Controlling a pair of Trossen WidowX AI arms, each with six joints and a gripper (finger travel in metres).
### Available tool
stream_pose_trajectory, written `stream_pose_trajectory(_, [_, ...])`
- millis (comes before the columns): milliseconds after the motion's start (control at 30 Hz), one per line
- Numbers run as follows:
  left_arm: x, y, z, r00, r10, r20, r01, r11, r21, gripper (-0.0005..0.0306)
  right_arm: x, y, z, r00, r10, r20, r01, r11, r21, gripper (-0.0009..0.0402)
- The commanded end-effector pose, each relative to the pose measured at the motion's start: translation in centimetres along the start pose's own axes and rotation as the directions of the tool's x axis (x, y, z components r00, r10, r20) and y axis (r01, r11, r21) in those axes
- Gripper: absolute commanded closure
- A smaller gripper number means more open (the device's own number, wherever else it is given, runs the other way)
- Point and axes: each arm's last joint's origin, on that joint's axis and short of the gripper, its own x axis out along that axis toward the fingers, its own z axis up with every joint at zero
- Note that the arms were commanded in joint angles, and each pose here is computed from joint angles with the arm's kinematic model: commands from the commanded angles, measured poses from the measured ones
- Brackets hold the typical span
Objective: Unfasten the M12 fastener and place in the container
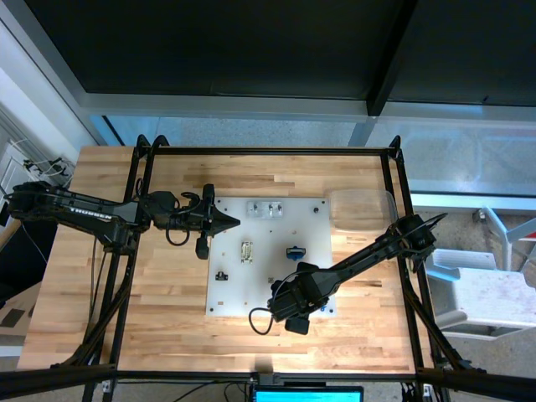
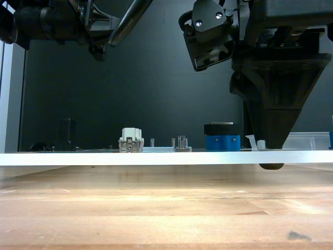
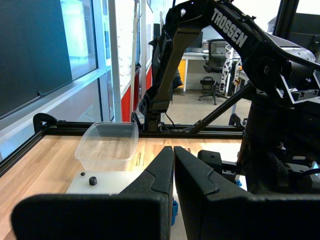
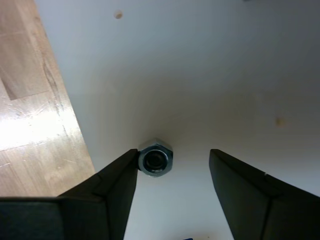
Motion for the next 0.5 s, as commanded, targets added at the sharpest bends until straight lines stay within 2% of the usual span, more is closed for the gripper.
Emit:
stream_pose_trajectory(33, [0.01, 0.00, 0.01, 1.000, 0.000, 0.000, 0.000, 1.000, 0.000, 0.0300, -0.01, 0.01, 0.01, 1.000, 0.002, 0.002, -0.002, 1.000, 0.001, 0.0237])
stream_pose_trajectory(300, [0.01, 0.01, 0.01, 1.000, 0.000, 0.000, 0.000, 1.000, 0.000, 0.0300, -0.02, 0.11, 0.14, 1.000, 0.012, 0.015, -0.012, 1.000, 0.002, 0.0311])
stream_pose_trajectory(500, [0.01, 0.00, 0.01, 1.000, 0.000, 0.000, 0.000, 1.000, 0.000, 0.0300, -0.02, 0.12, 0.15, 1.000, 0.012, 0.016, -0.012, 1.000, -0.026, 0.0362])
